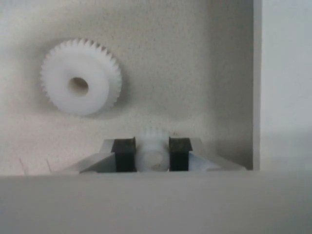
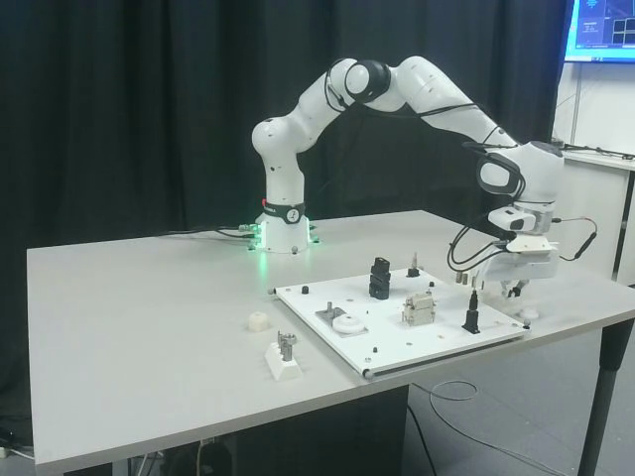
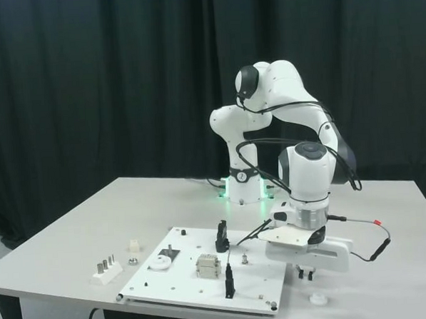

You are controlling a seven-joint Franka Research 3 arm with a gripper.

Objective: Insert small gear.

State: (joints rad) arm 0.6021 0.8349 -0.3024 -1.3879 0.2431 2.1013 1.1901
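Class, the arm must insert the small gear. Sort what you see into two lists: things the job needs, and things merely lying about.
Needed for the job:
- small white toothed gear
- gripper, shut on it
- white assembly board

Lying about:
- large white toothed gear on the grey table
- white block holding metal pegs
- small white cube

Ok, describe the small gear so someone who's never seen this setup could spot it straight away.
Find the white arm's end effector, hanging low over the grey table just past the white board. The small gear is the white toothed piece pinched between its black pads. The large gear lies loose nearby, ungripped.
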